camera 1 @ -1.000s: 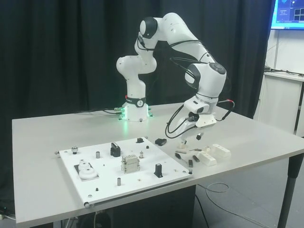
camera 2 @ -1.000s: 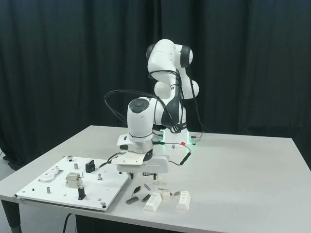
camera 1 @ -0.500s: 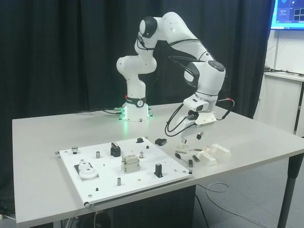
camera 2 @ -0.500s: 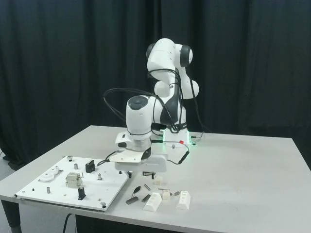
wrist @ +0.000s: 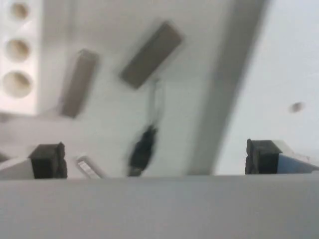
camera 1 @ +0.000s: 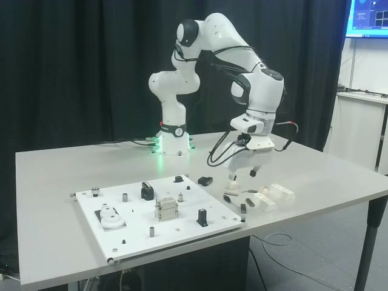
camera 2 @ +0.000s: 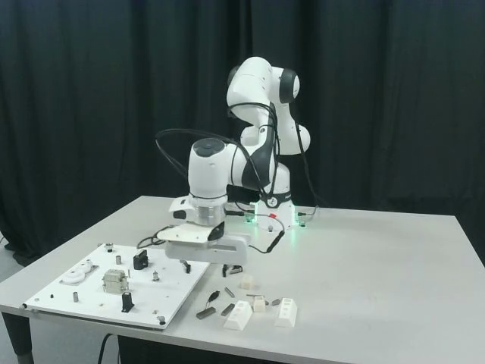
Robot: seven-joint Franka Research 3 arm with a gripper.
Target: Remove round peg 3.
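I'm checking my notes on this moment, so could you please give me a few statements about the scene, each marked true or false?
1. The claw is open and holds nothing. True.
2. The white board lies on the floor. False: it lies on the grey table.
3. Several small loose parts, among them white blocks, lie on the table beside the board. True.
4. The claw is clamped on a peg in the board. False: it hangs in the air near the board's edge, above the loose parts.
5. A green light glows at the arm's base. True.
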